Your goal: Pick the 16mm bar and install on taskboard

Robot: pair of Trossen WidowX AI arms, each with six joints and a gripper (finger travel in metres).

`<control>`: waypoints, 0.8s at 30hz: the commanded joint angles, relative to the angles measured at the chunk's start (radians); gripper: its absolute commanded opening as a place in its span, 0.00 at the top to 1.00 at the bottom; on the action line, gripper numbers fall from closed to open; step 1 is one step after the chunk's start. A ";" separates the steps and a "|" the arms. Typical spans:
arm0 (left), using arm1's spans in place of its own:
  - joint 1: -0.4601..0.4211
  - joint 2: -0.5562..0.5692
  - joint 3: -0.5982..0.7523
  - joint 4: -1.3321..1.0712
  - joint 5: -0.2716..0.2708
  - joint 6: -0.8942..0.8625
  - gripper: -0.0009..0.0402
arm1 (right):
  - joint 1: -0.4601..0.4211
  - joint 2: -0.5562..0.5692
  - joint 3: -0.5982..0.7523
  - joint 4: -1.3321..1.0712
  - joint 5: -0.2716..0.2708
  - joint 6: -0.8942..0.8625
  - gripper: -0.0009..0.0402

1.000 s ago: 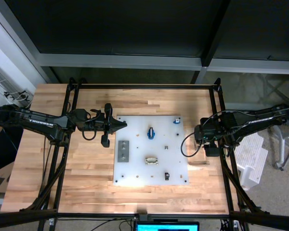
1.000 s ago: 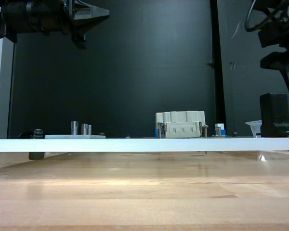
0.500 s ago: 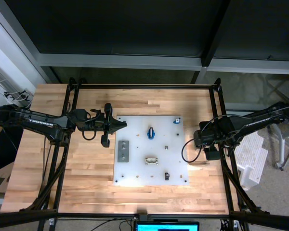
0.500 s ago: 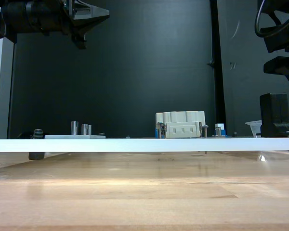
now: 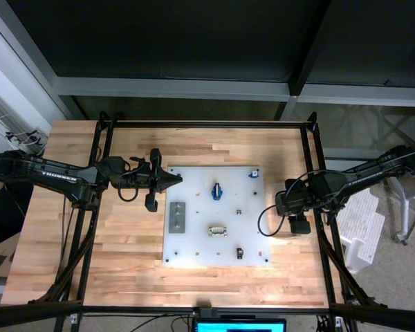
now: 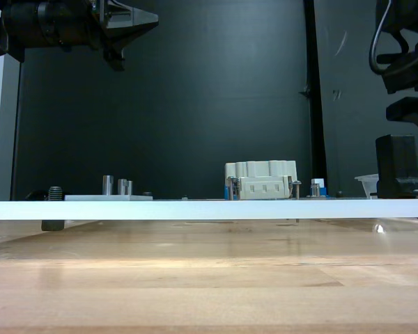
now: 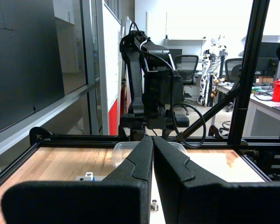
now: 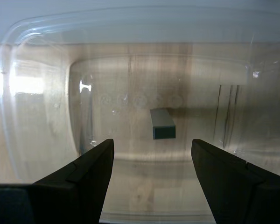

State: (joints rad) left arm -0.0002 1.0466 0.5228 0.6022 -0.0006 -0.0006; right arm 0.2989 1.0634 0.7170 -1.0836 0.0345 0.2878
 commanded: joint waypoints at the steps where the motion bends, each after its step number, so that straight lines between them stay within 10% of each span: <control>1: 0.000 0.000 0.000 0.000 0.000 0.000 0.98 | 0.002 0.000 -0.020 0.031 0.004 0.000 0.42; 24: 0.000 0.000 0.000 0.000 0.000 0.000 0.98 | 0.006 0.030 -0.106 0.145 0.051 0.029 0.41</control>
State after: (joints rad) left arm -0.0002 1.0466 0.5224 0.6018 -0.0006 -0.0002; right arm 0.3050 1.0912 0.6163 -0.9489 0.0860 0.3145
